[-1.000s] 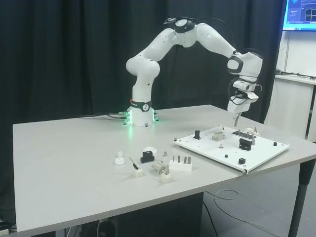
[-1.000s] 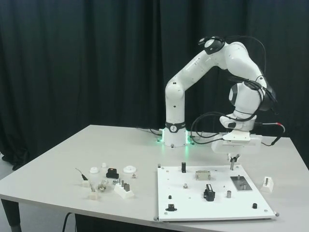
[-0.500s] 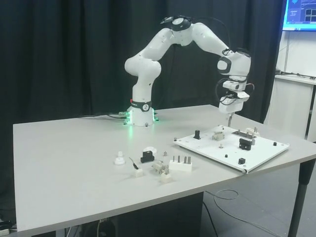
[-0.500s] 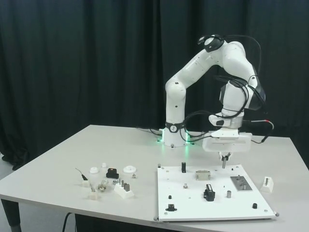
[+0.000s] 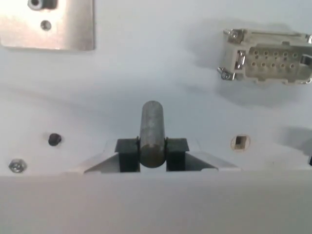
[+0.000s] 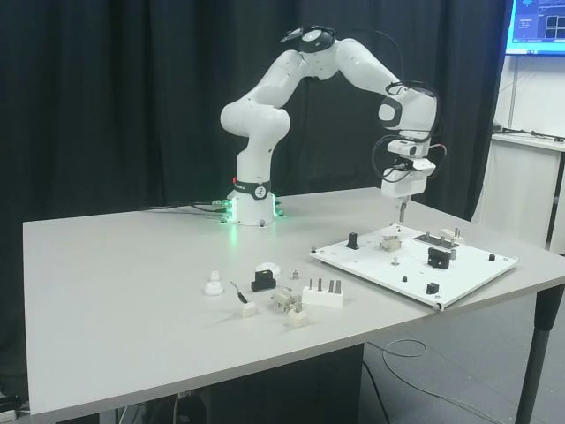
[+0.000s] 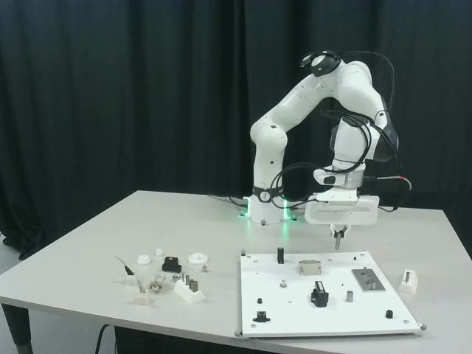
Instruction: Insert round peg 3.
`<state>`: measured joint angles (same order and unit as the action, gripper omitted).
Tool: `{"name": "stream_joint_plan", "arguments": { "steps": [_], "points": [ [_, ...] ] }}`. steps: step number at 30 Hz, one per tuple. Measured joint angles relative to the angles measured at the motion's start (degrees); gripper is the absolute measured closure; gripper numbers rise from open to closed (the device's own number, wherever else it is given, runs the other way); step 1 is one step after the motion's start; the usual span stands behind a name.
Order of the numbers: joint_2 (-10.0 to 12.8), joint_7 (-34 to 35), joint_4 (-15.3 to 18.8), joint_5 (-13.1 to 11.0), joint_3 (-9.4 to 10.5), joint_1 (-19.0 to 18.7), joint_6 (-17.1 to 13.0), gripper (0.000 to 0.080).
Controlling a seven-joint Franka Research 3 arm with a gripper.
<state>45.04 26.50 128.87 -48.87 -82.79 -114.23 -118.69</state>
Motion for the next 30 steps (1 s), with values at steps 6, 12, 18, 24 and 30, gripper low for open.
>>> {"name": "stream_joint_plan", "arguments": {
  "steps": [6,12,18,24,30],
  "points": [
    [0.1,0.0,0.6,0.0,-0.15,-0.4,0.0,0.0691],
    [0.3,-0.3,1.6,0.0,-0.15,-0.4,-0.2,0.0691],
    [0.4,-1.9,3.0,0.0,-0.15,-0.4,-1.0,0.0691],
    [0.4,-3.3,4.5,-0.9,-0.14,-0.4,-1.4,0.0691],
    [0.4,-5.6,6.0,-3.1,-0.01,-0.4,-1.9,0.0691]
  ]
}}
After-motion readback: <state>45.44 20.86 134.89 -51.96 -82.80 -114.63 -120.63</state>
